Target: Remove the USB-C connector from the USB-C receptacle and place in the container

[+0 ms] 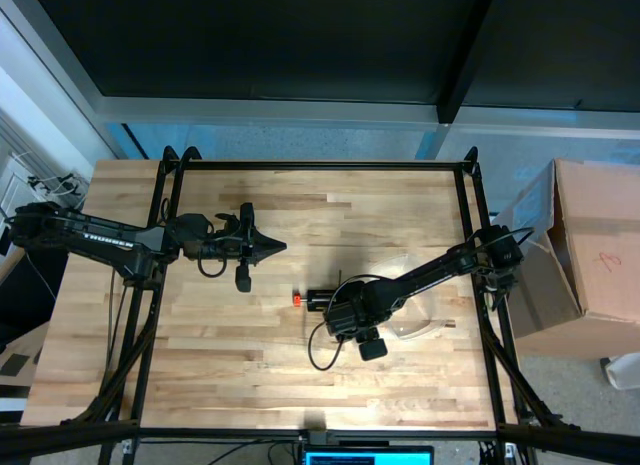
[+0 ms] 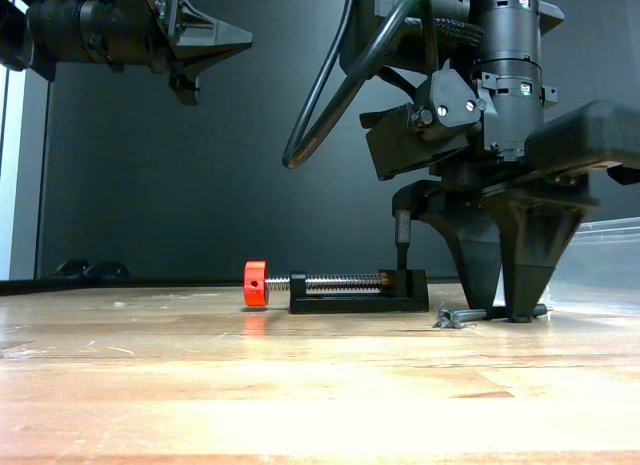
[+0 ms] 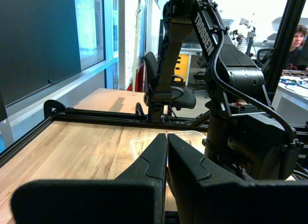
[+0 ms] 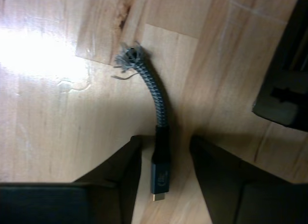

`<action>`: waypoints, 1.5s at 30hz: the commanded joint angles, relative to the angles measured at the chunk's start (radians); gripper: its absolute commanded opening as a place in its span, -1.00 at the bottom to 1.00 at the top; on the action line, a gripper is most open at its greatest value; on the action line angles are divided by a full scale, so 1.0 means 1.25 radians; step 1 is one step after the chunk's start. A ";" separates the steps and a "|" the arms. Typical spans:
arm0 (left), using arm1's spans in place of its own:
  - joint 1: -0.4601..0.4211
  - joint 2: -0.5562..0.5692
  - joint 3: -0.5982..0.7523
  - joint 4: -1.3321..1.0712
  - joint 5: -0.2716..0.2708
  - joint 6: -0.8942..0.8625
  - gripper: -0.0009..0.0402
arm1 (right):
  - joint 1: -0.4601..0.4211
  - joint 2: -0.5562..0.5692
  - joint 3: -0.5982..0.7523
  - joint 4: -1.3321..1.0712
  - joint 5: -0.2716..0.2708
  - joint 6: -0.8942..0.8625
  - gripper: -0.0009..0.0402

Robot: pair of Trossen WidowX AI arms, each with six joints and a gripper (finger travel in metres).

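Right gripper [image 2: 498,310] is down at the table [image 1: 250,365], pointing straight down, just right of a black clamp [image 2: 350,295] with a red knob [image 2: 255,283]. Its fingers [image 4: 115,176] are spread wide, one on each side of the USB-C connector [image 4: 161,171], with a gap showing on both sides, so no grip. The connector lies flat and free on the wood, clear of any seat, metal plug tip toward the wrist camera. Its short braided cable stub curves away to a frayed end [image 4: 129,58]. In the low view only the stub pokes out beside the fingertips; the plug itself is hidden behind them.

A small upright black piece [image 2: 402,235] stands at the clamp's right end; cannot tell if it's the receptacle.

The clear container [image 2: 605,250] sits just behind and right of the right gripper, cut off at the frame edge in the low view and mostly covered by the arm in the high view.

Left gripper [image 1: 278,247] hovers well above the table's left half, level, pointing toward the right arm, well apart from the clamp. Its fingers [image 3: 154,156] are pressed together, nothing between them.

A cardboard box [image 1: 590,245] stands off the table's right side, partly cut off.
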 commanded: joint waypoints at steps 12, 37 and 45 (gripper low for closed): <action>0.000 0.000 0.000 0.000 0.000 0.000 -0.96 | 0.004 -0.016 -0.001 -0.002 0.004 0.007 -0.92; 0.000 0.000 0.000 0.000 0.000 0.000 -0.96 | 0.000 -0.124 0.107 -0.152 0.002 0.062 -0.96; 0.000 0.000 0.000 0.000 0.000 0.000 -0.96 | -0.012 -0.254 0.035 -0.159 0.003 0.159 -0.96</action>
